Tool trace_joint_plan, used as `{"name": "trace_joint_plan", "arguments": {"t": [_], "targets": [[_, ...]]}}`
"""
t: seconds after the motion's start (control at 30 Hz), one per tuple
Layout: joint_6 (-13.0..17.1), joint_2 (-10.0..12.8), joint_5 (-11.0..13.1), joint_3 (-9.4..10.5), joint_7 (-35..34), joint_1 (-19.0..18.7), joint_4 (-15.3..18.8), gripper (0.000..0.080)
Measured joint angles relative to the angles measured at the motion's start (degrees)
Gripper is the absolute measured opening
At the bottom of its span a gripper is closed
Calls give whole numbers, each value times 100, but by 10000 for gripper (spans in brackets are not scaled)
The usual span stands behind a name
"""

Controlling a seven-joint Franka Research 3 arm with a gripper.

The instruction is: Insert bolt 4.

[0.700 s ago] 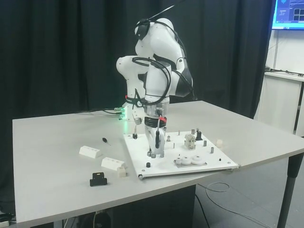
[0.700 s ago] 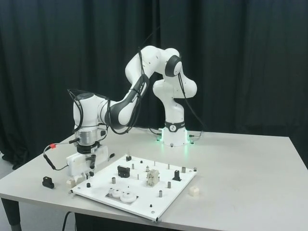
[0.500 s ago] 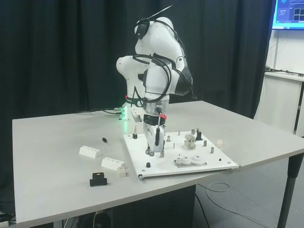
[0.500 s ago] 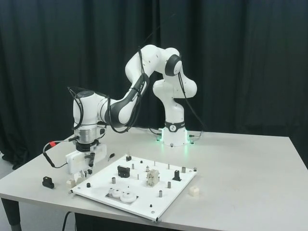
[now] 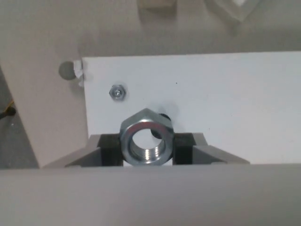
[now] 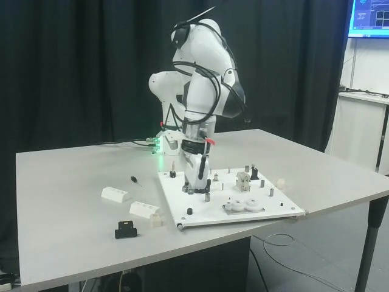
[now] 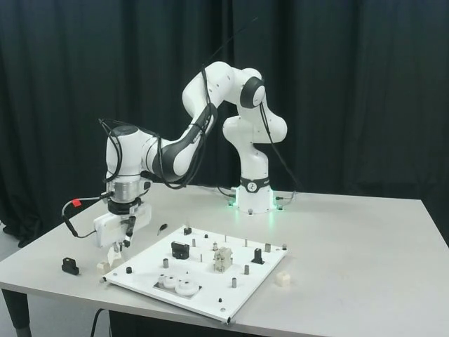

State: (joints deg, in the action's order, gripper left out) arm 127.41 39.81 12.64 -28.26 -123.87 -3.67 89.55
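Note:
In the wrist view my gripper [image 5: 146,149] is shut on a grey metal hex nut [image 5: 146,140], clamped between two black pads [image 5: 111,150]; the threaded bore faces the camera. No bolt shows in the grip. Below it lies the white assembly board [image 5: 221,94], with a small hex fastener [image 5: 117,92] near its corner and a black peg [image 5: 162,117] partly hidden behind the nut. In the room views my gripper [image 6: 195,189] [image 7: 125,243] hangs a little above the board [image 6: 182,210] [image 7: 210,298], near its edge.
Two white blocks [image 6: 115,194] [image 6: 144,210], a black bracket [image 6: 126,229] [image 7: 69,265] and a small black tool [image 6: 134,180] lie on the grey table beside the board. White gears [image 6: 243,205] [image 7: 179,283], several pegs and a white cube [image 6: 281,182] [image 7: 283,279] are also there.
The arm has lifted: my gripper has risen from the board's surface and shifted slightly toward the robot's base, still holding the nut.

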Motion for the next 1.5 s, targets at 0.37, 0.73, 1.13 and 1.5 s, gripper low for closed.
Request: {"name": "trace_joint_plan", "arguments": {"t": [0.37,0.73,1.13,1.5], "targets": [[-25,-105,-126,0,635,20,5,226],[9,-293,-215,11,2580,104,44,226],[-23,-519,-27,90,6481,208,194,226],[-270,-572,194,88,10142,299,226,226]]}}
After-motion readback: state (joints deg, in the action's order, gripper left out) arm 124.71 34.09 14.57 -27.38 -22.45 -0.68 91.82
